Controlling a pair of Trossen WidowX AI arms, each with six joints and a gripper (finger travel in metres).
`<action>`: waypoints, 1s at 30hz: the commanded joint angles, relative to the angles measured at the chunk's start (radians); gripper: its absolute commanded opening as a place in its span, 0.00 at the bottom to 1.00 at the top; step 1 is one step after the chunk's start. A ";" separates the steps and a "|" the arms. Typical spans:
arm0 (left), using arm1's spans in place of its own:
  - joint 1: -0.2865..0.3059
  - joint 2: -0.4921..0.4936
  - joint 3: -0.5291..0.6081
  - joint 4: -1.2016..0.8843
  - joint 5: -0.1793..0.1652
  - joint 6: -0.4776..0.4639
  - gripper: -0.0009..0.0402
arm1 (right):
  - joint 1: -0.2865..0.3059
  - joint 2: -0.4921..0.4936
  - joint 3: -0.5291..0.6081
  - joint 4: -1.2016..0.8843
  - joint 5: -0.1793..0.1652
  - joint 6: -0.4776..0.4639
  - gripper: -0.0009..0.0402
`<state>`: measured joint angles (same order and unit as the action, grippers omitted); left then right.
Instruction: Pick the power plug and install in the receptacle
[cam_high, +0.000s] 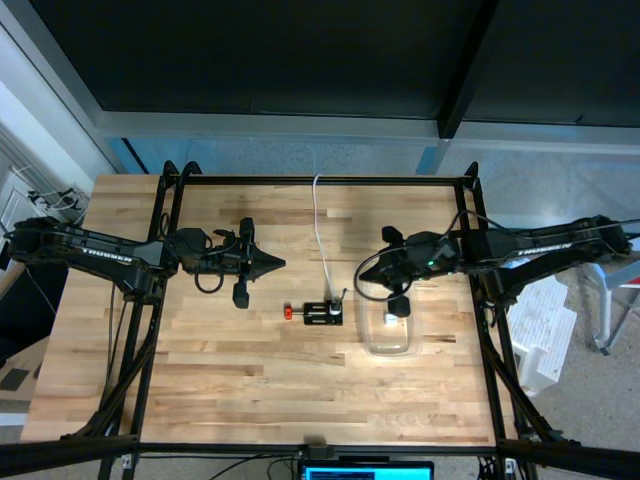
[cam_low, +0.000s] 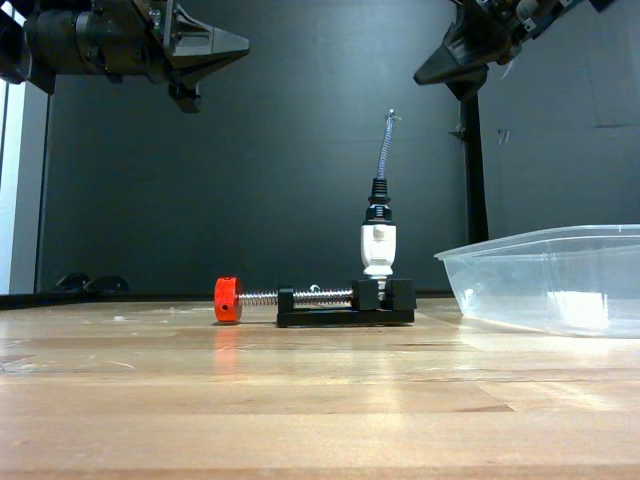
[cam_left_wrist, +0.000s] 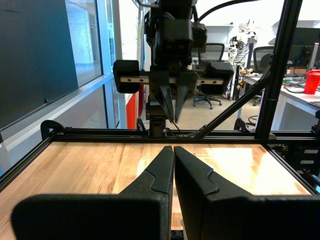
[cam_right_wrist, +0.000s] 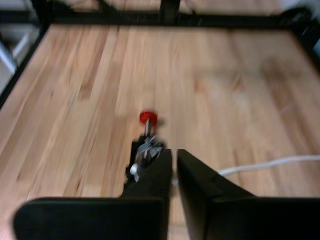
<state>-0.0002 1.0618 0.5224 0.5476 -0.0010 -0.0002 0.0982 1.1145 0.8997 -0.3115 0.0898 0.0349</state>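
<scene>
Hovering high over the wooden table (cam_high: 200, 360): left gripper (cam_left_wrist: 173, 149), jaws clenched empty; right gripper (cam_right_wrist: 174, 152), jaws closed, near the clear plastic tray (cam_low: 520, 285). White receptacle (cam_low: 378, 245) stands clamped in black orange-knobbed vise (cam_low: 345, 312) mid-table; tiny black power plug not discernible.

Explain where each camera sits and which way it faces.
High: above the near edge of the table, looking down; shows left arm, right arm, vise, tray; left jaws shut, raised left of the vise; right jaws shut, raised near the tray.
Low: tabletop height, level at the vise; both jaws overhead.
Left wrist: on the left arm, facing the right arm past its own jaws.
Right wrist: on the right arm, looking down at the vise.
Shared: high and low both show vise and tray.
</scene>
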 joint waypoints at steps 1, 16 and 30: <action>0.000 0.000 0.000 0.000 0.000 0.000 0.02 | -0.016 -0.044 -0.075 0.166 -0.001 0.003 0.03; 0.000 0.000 0.000 0.000 0.000 0.000 0.02 | -0.045 -0.108 -0.255 0.609 -0.004 0.005 0.02; 0.000 0.000 0.000 0.000 0.000 0.000 0.02 | -0.118 -0.161 -0.386 0.774 -0.066 0.054 0.02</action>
<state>-0.0002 1.0618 0.5228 0.5468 -0.0010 -0.0002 -0.0166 0.9531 0.5159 0.4641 0.0322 0.0891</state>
